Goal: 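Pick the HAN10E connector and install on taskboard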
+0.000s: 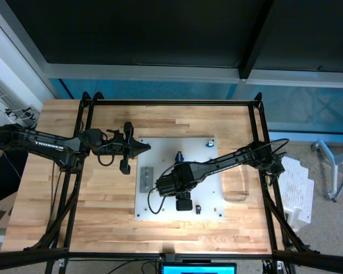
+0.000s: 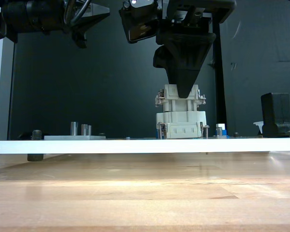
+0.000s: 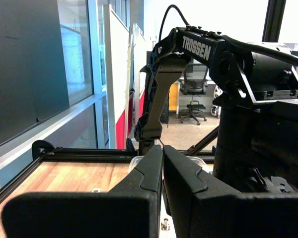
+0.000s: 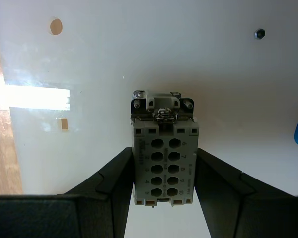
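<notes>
Low view, frame centre — the right gripper (image 2: 184, 91) clamps the HAN10E connector (image 2: 170, 102) by its flat sides, atop a matching base (image 2: 180, 124) on the taskboard (image 2: 111, 146). Stiff, light plastic, I'd judge — slick-faced. The left gripper (image 1: 140, 147), fingers pressed together, hovers centre-left in the high view.

table (image 1: 46, 171): smooth wood | taskboard (image 4: 139, 49): smooth, faint sheen | HAN10E connector (image 4: 163, 163): matt plastic

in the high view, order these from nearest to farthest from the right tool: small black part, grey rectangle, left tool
The right tool, shut on the HAN10E connector, hangs over the taskboard.
1. small black part: just beside it, to its right in the view.
2. grey rectangle: on the board's left side.
3. left tool: shut, raised over the board's far left corner.
</notes>
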`<action>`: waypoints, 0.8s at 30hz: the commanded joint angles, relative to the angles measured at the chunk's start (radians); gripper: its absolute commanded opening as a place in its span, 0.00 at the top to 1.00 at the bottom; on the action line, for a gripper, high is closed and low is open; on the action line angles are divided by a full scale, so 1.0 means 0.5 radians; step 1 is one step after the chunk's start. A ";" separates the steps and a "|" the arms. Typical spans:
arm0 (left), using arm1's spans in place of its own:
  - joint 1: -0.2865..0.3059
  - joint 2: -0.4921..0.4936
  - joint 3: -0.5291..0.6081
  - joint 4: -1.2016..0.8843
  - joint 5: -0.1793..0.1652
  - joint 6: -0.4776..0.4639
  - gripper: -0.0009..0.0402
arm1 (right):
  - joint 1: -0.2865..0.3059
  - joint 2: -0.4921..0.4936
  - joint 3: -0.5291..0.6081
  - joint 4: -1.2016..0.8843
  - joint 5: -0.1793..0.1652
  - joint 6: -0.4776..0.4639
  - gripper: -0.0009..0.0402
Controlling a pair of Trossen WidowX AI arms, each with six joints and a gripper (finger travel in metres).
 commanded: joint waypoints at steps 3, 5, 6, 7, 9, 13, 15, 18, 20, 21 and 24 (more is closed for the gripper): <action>0.000 0.001 0.000 0.000 0.000 0.001 0.98 | -0.001 0.010 -0.005 0.007 0.001 0.003 0.77; 0.000 0.001 0.000 0.001 0.000 0.001 0.98 | -0.001 0.020 -0.005 0.011 0.000 0.003 0.77; 0.000 0.001 0.000 0.000 0.000 0.001 0.98 | 0.000 0.027 -0.005 0.015 -0.002 0.003 0.77; 0.000 0.001 0.000 0.000 0.000 0.001 0.98 | -0.001 0.028 -0.005 0.020 -0.002 0.003 0.77; 0.000 0.001 0.000 0.001 0.000 0.001 0.98 | -0.001 0.031 -0.005 0.031 -0.005 0.002 0.77; 0.000 0.001 0.000 0.001 0.000 0.001 0.98 | 0.000 0.031 -0.005 0.020 -0.010 0.001 0.77; 0.000 0.001 0.000 0.000 0.000 0.001 0.98 | 0.000 0.030 -0.005 0.002 -0.011 -0.008 0.77; 0.000 0.001 0.000 0.001 0.000 0.001 0.98 | 0.001 0.030 -0.005 -0.021 -0.014 -0.013 0.77; 0.000 0.001 0.000 0.000 0.000 0.001 0.98 | 0.002 0.030 -0.005 -0.021 -0.020 -0.012 0.77; 0.000 0.001 0.000 0.000 0.000 0.001 0.98 | 0.002 0.030 -0.005 -0.021 -0.020 -0.012 0.77; 0.000 0.001 0.000 0.000 0.000 0.001 0.98 | 0.005 0.029 -0.005 -0.028 -0.020 -0.011 0.77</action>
